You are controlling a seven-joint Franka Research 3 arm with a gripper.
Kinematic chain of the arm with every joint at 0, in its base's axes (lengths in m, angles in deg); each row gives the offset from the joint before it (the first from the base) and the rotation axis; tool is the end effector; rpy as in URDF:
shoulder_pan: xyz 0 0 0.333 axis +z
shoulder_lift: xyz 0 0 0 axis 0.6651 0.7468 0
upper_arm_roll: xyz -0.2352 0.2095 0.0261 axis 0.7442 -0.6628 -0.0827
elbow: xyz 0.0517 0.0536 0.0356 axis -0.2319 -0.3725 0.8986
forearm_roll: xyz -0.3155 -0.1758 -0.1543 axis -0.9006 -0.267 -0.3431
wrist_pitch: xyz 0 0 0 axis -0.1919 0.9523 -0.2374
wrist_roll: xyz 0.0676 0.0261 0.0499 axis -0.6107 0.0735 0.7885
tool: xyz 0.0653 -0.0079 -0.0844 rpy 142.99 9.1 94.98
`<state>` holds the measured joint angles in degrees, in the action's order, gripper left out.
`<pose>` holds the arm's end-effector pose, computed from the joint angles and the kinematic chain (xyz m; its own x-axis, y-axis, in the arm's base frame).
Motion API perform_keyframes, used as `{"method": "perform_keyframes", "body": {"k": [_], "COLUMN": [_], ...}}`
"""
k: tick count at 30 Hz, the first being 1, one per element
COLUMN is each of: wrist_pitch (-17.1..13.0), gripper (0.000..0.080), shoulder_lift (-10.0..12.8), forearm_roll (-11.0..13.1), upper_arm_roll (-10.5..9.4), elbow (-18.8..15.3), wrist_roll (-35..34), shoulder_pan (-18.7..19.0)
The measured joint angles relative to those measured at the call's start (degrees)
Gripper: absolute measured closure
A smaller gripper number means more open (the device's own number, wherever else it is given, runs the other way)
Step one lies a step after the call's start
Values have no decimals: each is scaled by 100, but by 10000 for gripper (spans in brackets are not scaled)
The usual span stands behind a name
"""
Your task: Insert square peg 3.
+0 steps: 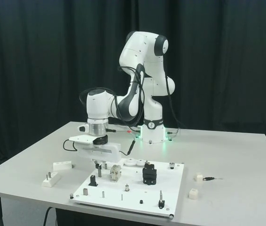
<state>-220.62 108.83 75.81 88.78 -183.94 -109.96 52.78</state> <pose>0.5652 -0.1352 0.2359 0.5985 -0.8000 0.0438 -0.7988 -0.6000 -0.0439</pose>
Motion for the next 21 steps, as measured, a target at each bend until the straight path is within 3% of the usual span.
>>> {"method": "perform_keyframes", "body": {"k": [21], "wrist_pitch": [-4], "gripper": [696], "shoulder_lift": [0], "forearm_roll": [-50], "upper_arm_roll": [-2], "elbow": [2], "wrist_roll": [457], "shoulder_pan": [1]}}
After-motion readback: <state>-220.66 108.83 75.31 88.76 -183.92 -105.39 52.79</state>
